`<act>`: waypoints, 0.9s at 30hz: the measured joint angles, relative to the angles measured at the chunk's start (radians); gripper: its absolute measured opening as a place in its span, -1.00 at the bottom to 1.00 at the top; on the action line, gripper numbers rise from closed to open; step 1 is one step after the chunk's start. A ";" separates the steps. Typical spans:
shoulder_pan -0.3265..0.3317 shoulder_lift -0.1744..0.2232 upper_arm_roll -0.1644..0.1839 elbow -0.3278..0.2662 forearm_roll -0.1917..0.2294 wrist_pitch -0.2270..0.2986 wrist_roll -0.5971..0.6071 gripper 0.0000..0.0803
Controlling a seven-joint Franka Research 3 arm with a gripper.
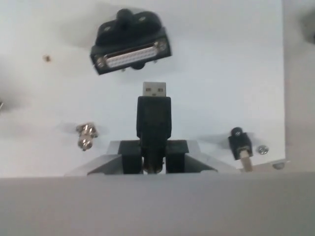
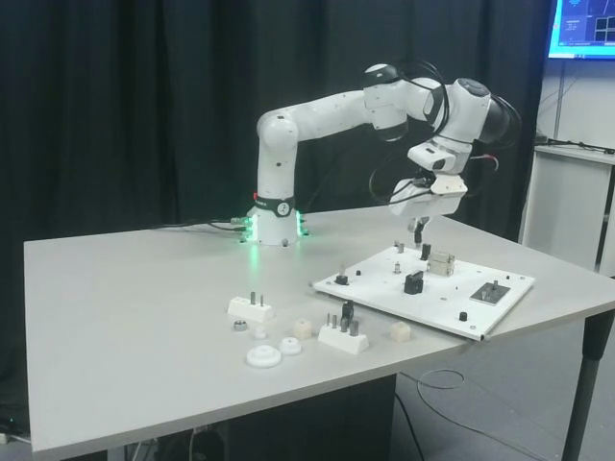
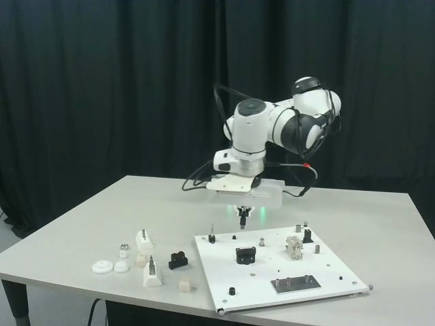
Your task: Insert USB.
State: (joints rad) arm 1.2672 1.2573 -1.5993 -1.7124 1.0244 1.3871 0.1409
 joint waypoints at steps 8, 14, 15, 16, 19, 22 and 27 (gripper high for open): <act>0.072 -0.001 -0.004 -0.039 -0.012 0.000 0.036 -0.76; 0.131 -0.004 -0.004 -0.073 -0.017 0.000 0.066 -0.76; 0.142 -0.006 -0.004 -0.079 -0.017 0.000 0.071 -0.76; 0.153 -0.007 -0.004 -0.085 -0.018 0.000 0.075 -0.76; 0.185 -0.011 -0.004 -0.105 -0.024 0.000 0.087 -0.76; 0.217 -0.015 -0.005 -0.123 -0.029 -0.001 0.104 -0.76; 0.262 -0.021 -0.006 -0.150 -0.033 -0.001 0.167 -0.76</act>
State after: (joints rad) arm 1.5293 1.2361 -1.6049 -1.8625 0.9917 1.3864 0.3076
